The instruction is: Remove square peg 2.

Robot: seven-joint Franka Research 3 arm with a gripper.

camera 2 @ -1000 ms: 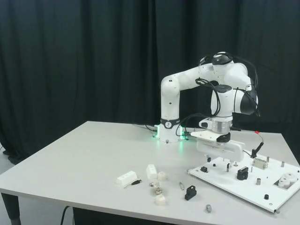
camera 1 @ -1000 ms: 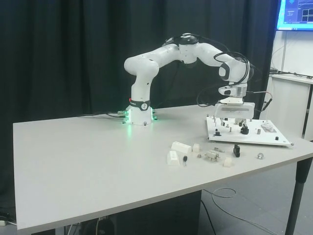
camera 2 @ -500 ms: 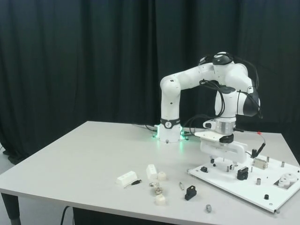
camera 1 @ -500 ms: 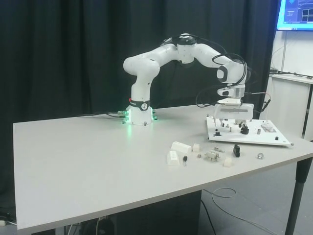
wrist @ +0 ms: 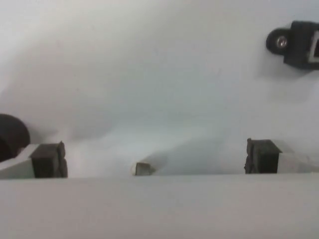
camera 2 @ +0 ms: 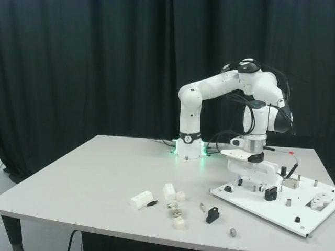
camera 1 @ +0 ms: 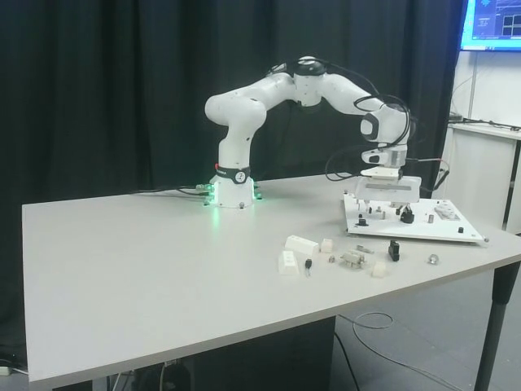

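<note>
Fingers [wrist: 49, 160] are spread wide with nothing held, and square peg 2 [wrist: 143, 169], seated in the white board [wrist: 164, 74] between them, looks small, stiff, best pinched by flat sides.

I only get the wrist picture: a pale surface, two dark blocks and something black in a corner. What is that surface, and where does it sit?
Observer: It is a white board that lies flat on a grey table. The gripper hangs low over the end of the board nearer the arm's base.
Operator: Is there anything on the table besides that board?
Observer: Yes. A handful of small loose parts lie on the table beside the board, among them a white block.
Operator: Does the arm show any lights?
Observer: A green glow shows at the foot of the arm's base, where it is bolted to the table.
</note>
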